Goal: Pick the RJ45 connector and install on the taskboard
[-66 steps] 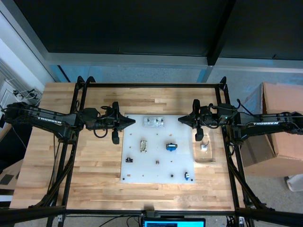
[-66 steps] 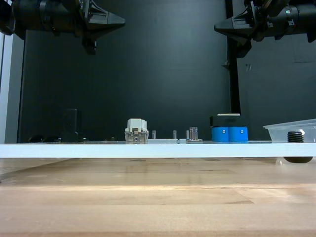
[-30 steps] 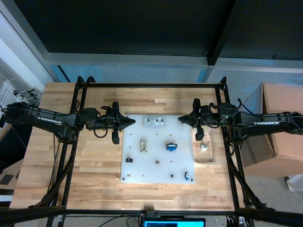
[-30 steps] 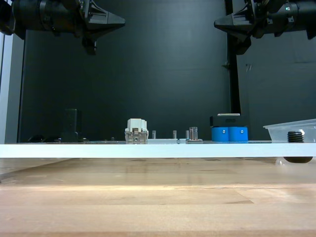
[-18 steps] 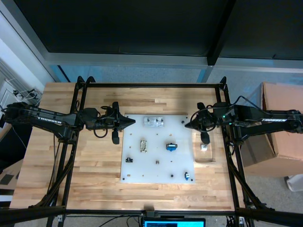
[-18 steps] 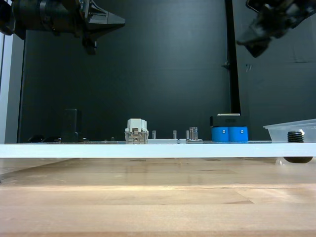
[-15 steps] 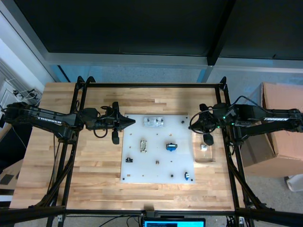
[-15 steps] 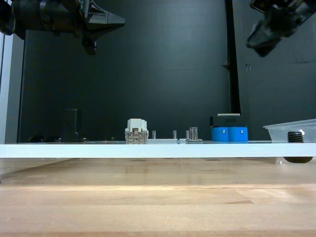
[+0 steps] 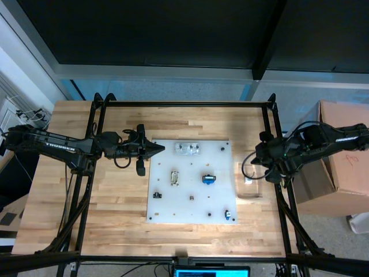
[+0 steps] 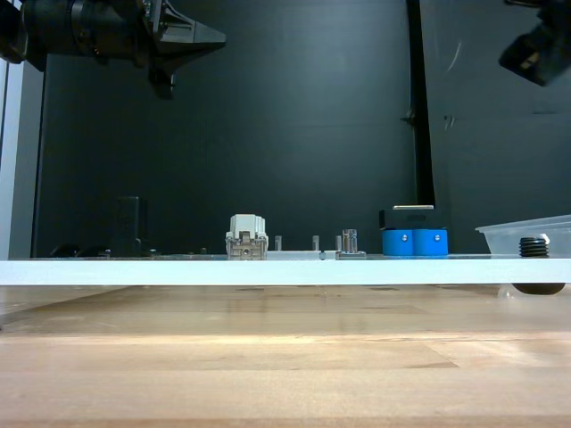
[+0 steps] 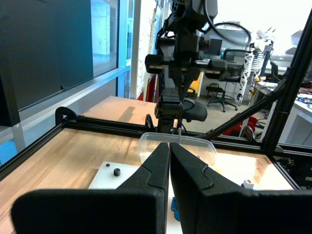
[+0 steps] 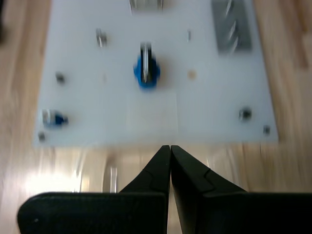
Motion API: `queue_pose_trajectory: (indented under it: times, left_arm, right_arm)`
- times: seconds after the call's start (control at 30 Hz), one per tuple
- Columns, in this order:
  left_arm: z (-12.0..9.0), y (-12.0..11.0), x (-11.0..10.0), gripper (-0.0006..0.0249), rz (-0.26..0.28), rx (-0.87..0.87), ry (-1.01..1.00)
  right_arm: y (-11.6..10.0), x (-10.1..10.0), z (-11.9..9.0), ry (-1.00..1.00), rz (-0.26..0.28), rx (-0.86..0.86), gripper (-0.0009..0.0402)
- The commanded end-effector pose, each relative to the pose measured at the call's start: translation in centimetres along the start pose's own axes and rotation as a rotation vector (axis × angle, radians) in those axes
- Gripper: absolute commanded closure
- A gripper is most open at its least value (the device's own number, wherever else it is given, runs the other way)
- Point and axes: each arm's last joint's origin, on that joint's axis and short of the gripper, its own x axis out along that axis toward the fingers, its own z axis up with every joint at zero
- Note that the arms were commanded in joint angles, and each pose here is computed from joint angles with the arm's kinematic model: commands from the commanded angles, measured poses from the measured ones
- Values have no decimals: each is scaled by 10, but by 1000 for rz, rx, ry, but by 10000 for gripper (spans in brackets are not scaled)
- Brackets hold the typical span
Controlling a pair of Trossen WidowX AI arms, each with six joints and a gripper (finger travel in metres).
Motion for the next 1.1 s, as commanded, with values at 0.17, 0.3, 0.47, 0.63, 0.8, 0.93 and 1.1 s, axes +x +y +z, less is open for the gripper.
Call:
queue_pose_trajectory:
  times: [0.17,0.3,0.47,0.63,0.8,0.93,1.1]
  left_arm:
    - [0,0,0,243,0,0,0]
    - [0,0,0,243,0,0,0]
    - [0,0,0,243,0,0,0]
    - [0,0,0,243,0,0,0]
    - [0,0,0,243,0,0,0]
    - [0,0,0,243,0,0,0]
    - [0,0,0,243,0,0,0]
  right_arm:
    - [5,-2,-15,135,2,19,393]
    - [3,-3,-22,195,-16,19,393]
    - [3,2,-27,237,-29,13,393]
    - [4,18,-34,294,-50,1,386]
    - [9,42,-37,322,-18,-2,350]
    - [11,59,-43,347,-12,-5,307]
    - [12,74,-50,382,-23,-5,253]
